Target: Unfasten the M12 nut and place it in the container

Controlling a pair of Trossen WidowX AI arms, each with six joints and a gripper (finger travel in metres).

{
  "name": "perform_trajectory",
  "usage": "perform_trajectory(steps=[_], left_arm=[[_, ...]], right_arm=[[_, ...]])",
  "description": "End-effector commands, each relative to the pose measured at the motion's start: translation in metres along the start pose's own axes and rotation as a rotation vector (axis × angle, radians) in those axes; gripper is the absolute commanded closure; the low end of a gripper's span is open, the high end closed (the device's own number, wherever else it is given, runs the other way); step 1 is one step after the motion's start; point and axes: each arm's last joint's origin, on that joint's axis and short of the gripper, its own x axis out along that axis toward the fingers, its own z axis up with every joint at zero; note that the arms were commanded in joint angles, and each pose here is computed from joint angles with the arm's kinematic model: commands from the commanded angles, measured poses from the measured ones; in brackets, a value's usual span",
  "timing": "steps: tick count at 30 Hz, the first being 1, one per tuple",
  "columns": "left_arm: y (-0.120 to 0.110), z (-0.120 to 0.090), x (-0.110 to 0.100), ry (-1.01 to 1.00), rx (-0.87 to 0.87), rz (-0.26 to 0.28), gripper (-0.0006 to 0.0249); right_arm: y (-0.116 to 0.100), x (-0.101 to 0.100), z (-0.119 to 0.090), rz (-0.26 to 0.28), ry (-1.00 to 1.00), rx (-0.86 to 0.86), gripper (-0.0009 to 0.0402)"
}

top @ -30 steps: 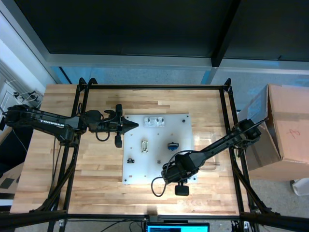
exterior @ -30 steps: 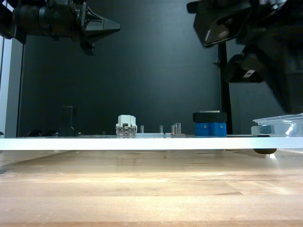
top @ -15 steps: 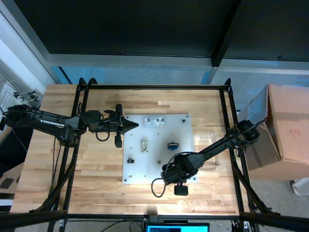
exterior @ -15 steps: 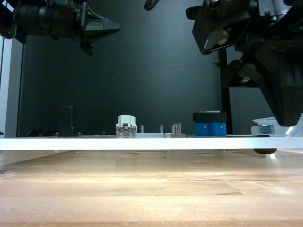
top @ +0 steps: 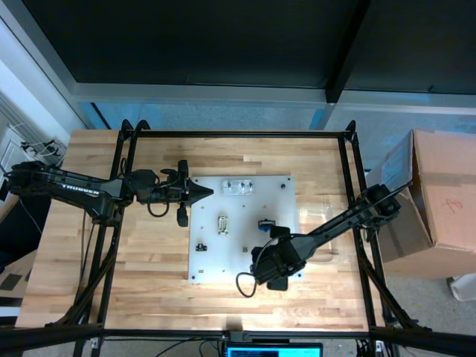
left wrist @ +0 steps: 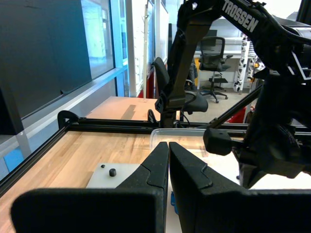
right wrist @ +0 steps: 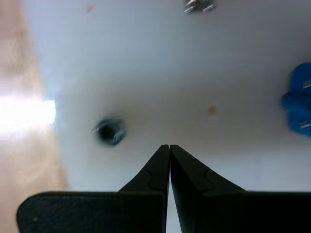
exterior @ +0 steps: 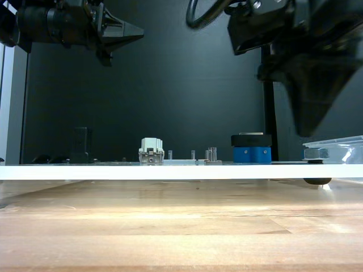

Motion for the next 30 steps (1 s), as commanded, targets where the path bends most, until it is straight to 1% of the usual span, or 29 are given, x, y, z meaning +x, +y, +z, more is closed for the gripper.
perform_trajectory(steps=[1, 4, 5, 6, 15, 18, 20, 26, 27, 28, 29, 30], left_arm=[[0.000, 0.000, 0.000, 0.000, 0.000, 0.000, 0.0243], [0.000, 0.000, 0.000, 0.003, 0.000, 0.000, 0.0243], [0.000, 0.000, 0.000, -0.001, 0.000, 0.000, 0.0243], [0.000, 0.000, 0.000, -0.002, 0.000, 0.000, 0.0243], [0.000, 0.000, 0.000, 0.001, 0.000, 0.000, 0.0243], [0.000, 0.000, 0.000, 0.000, 0.000, 0.000, 0.0243], [0.000, 0.000, 0.000, 0.000, 0.000, 0.000, 0.0243], [0.000, 0.000, 0.000, 0.000, 0.000, 0.000, 0.0243], [0.000, 0.000, 0.000, 0.000, 0.000, 0.000, 0.0243], [0.000, 0.000, 0.000, 0.000, 0.000, 0.000, 0.0243], [0.000, 0.000, 0.000, 0.000, 0.000, 0.000, 0.0243], [0.000, 0.000, 0.000, 0.000, 0.000, 0.000, 0.0243]], right_arm=[[0.003, -0.004, 0.001, 0.107, 0.038, 0.008, 0.0393], [0.007, -0.006, 0.001, 0.224, 0.091, 0.007, 0.0393], [0.008, -0.006, 0.000, 0.254, 0.107, 0.005, 0.0393], [0.008, -0.006, 0.000, 0.272, 0.115, 0.005, 0.0393], [0.015, 0.014, 0.005, 0.278, 0.087, 0.001, 0.0393], [0.015, 0.018, 0.005, 0.274, 0.086, 0.002, 0.0393], [0.014, 0.020, 0.004, 0.259, 0.078, 0.003, 0.0393], [0.014, 0.020, 0.004, 0.253, 0.073, -0.002, 0.0394], [0.013, 0.020, 0.005, 0.238, 0.065, -0.004, 0.0394], [0.012, 0.020, 0.004, 0.207, 0.054, -0.002, 0.0393], [0.010, 0.020, 0.004, 0.159, 0.041, 0.005, 0.0393], [0.008, 0.019, 0.004, 0.098, 0.029, 0.015, 0.0394]])
